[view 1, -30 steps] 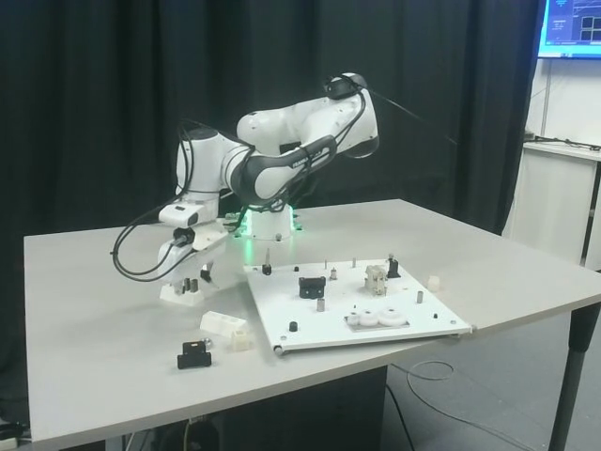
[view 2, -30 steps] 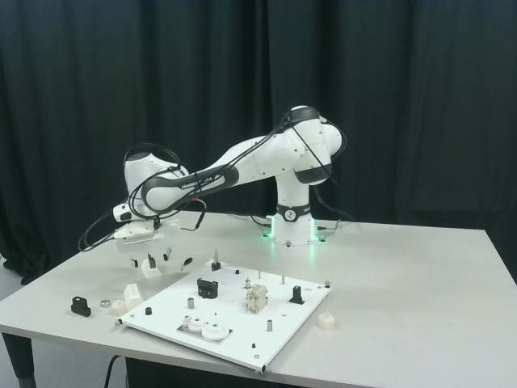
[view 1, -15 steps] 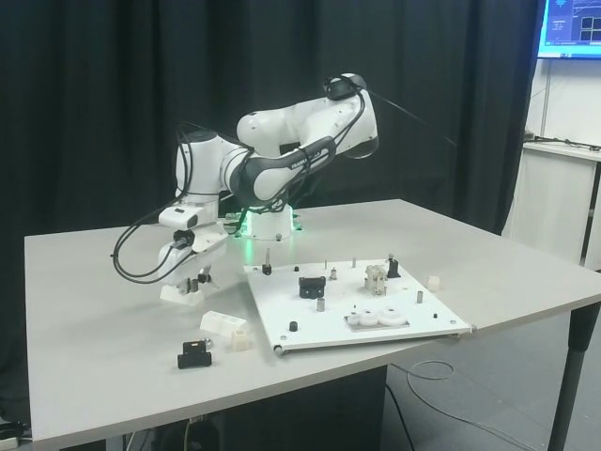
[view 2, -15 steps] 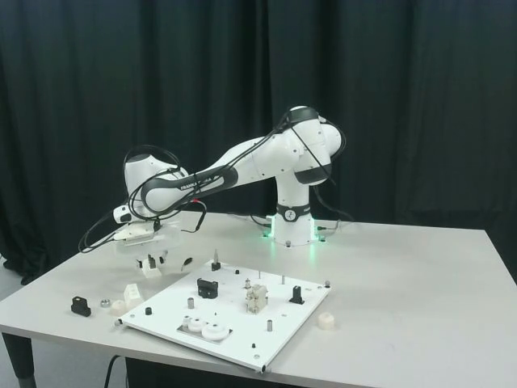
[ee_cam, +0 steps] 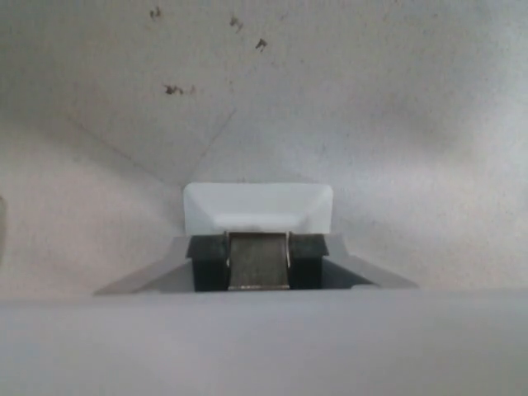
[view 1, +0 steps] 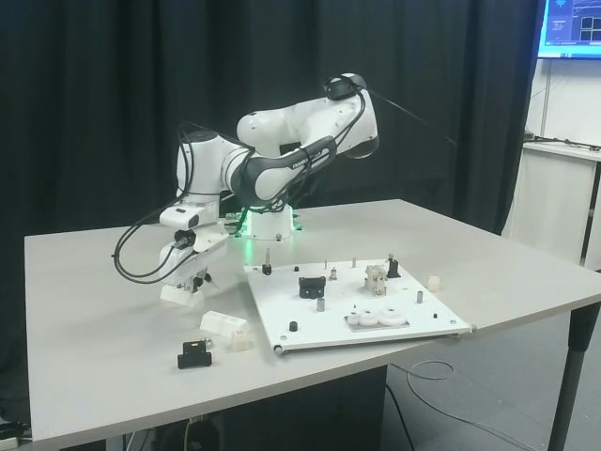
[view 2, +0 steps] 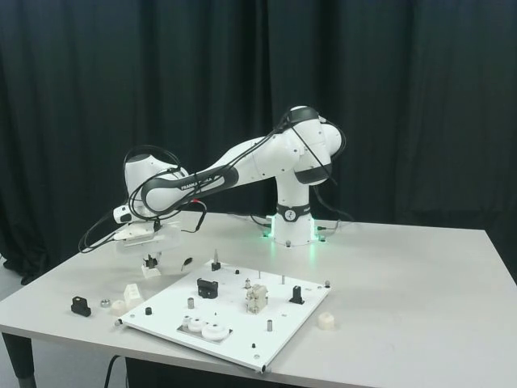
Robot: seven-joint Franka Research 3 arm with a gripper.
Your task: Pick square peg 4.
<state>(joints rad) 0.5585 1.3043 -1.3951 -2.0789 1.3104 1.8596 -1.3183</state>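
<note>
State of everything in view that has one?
End effector: shut on square peg 4, low over the table.
Square peg 4: upright, clamped between the black fingers, at the white holder.
White holder: resting on the grey table.
Base light: green, on.

White, rounded seven-joint arm [view 1: 282, 141] with black joint bands and black lettering on one link. Black cables [view 1: 131, 258] loop from wrist. Green light at base [view 2: 271, 236].
</note>
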